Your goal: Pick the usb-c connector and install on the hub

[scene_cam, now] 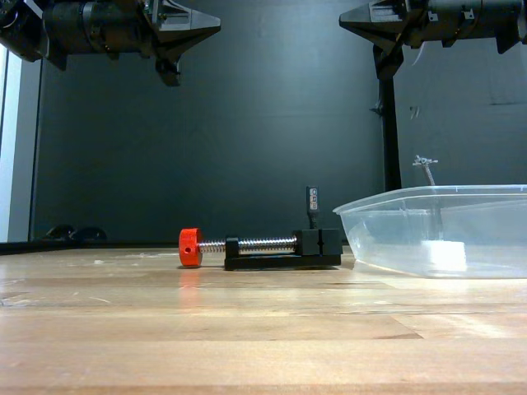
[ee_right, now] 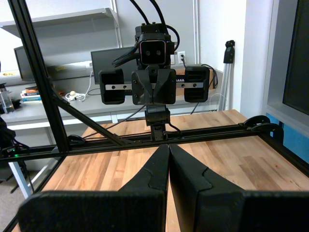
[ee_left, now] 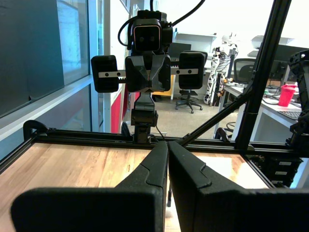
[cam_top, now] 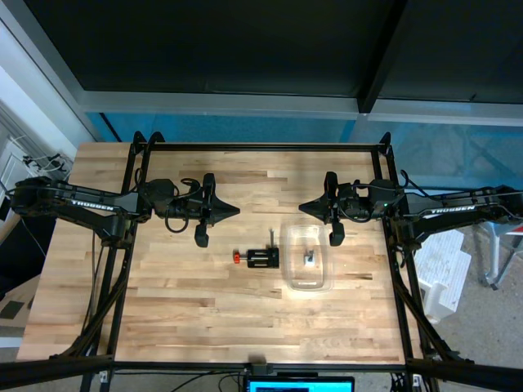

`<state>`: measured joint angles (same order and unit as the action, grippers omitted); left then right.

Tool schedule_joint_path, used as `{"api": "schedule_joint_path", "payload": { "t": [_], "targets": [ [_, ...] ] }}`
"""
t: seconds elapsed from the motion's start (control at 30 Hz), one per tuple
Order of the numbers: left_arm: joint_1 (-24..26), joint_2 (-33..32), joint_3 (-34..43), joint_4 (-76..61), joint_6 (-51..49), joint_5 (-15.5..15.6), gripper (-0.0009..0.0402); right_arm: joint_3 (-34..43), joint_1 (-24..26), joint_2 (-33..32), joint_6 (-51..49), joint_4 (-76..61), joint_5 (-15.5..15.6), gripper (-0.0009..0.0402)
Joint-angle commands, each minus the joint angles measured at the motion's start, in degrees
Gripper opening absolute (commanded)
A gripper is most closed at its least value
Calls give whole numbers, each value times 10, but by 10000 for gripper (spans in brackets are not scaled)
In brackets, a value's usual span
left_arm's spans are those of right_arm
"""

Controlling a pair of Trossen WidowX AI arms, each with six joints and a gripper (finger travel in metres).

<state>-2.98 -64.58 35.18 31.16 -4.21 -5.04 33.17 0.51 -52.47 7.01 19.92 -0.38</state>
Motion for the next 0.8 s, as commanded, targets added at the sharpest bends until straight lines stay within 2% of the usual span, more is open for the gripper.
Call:
{"api": "schedule_joint_path", "payload": {
  "t": [0.03,0.53,0.8],
  "targets": [
    [0,0,0,0,0,0,0,0,0,0,0,1,0,0],
    [0,0,0,0,0,0,0,0,0,0,2,-19,0,0],
    [0,0,0,0,0,0,0,50,-12,0,12,-183,1,0]
  ]
}}
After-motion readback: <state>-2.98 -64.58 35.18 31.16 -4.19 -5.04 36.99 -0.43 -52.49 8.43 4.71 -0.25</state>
